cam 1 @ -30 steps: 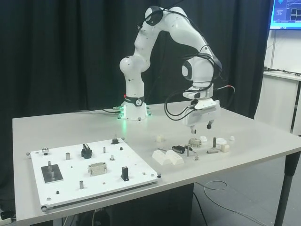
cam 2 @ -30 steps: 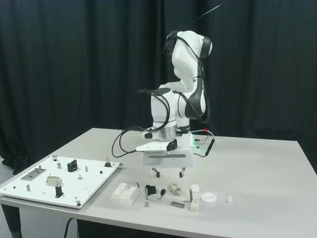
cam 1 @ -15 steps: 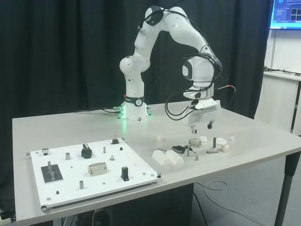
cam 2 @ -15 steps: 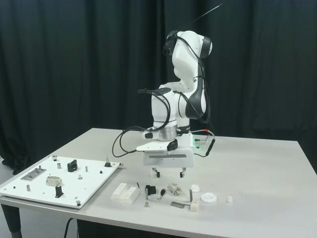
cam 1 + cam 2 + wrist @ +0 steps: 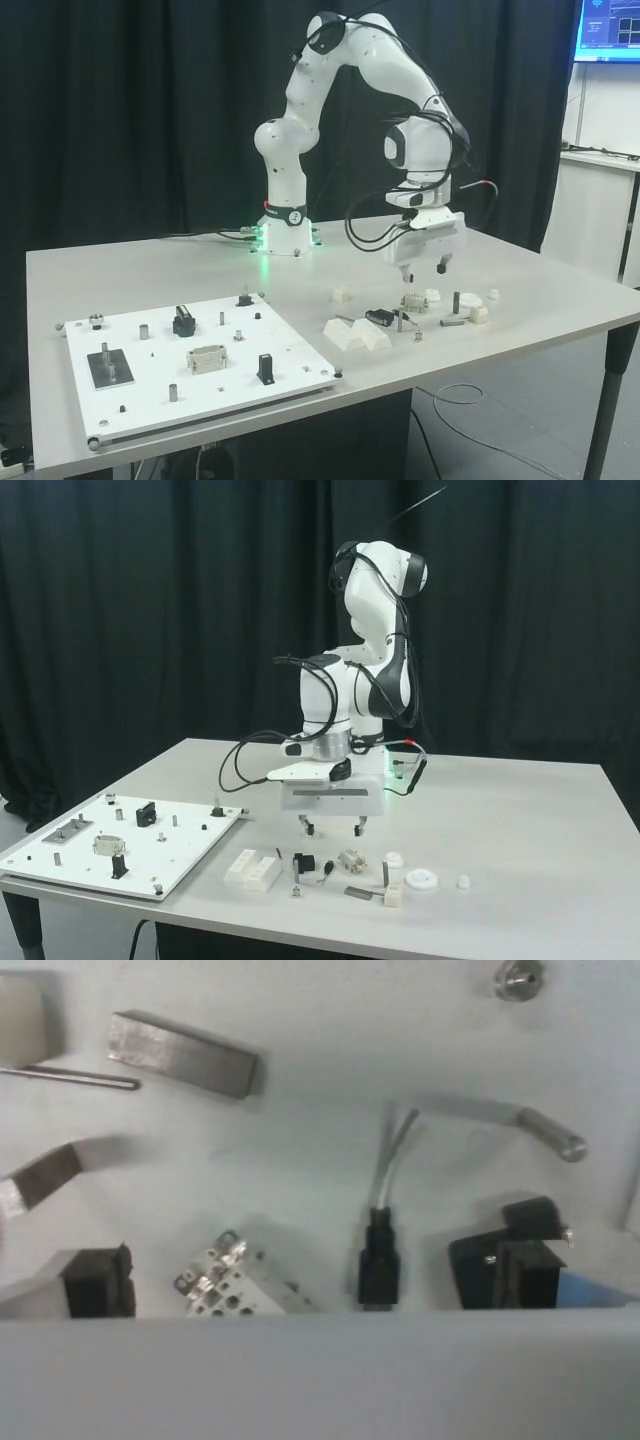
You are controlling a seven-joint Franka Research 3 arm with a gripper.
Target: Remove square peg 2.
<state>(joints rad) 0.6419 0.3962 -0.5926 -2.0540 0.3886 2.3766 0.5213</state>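
Square peg 2 [image 5: 185, 1053], taken on judgement to be the grey square bar, since no label shows: lying flat on the grey table [image 5: 150, 270] at the right, towards the near edge, among loose parts and well apart from the white board [image 5: 300, 350] at the left. Seen also in the second room view [image 5: 357, 891], just near-side of a metal connector [image 5: 350, 860] and right of a black cable plug [image 5: 303, 863].

Gripper [image 5: 333, 827] hanging above that cluster, clear of the table, fingers spread wide with nothing between them. From the wrist, both black fingertips [image 5: 95, 1280] standing either side of the connector [image 5: 235, 1280] and the plug [image 5: 379, 1265], touching neither; bar beyond them, not between the jaws.

Step in hand, as judged: removal looks done if the bar is indeed the peg, out of the board and released, leaving only a retreat upward and away. Otherwise, with a black square post [image 5: 265, 367] upright in its holder on the near part of the board, possibly the real target: then a long move leftward over the board, jaws kept open, lined up square to the post's flat sides, lowered around it, closed, pulled straight up. Cannot settle which from these views.
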